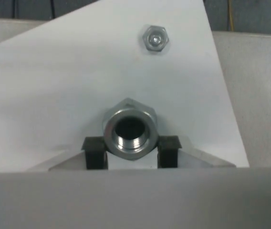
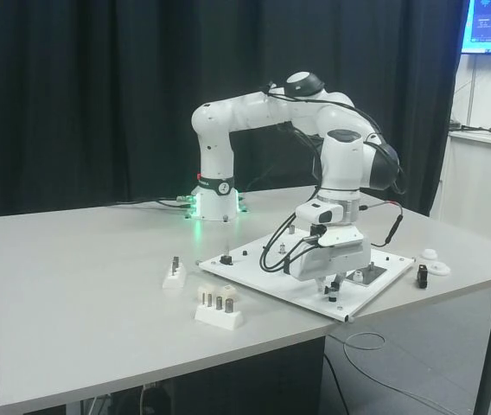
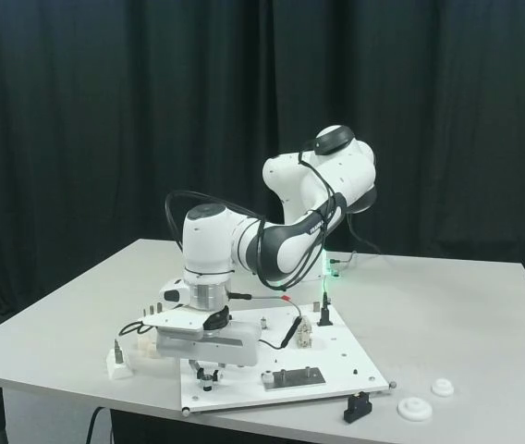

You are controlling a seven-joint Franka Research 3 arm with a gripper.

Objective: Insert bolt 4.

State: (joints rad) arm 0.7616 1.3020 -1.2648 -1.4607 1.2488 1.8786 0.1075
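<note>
Now gripper [image 1: 131, 151] clamps one bolt [image 1: 129, 129]; one nut [image 1: 155, 38] on white board [image 1: 54, 95].

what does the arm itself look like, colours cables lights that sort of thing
The arm is white with rounded link shells and black bands at the joints. Black cables loop loosely from the wrist down to the white block-shaped end effector, which ends in two short black fingers. Green lights glow around the round base bolted to the grey table.

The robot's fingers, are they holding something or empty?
Holding: the black fingers are shut on a grey metal nut above the white board.
</note>
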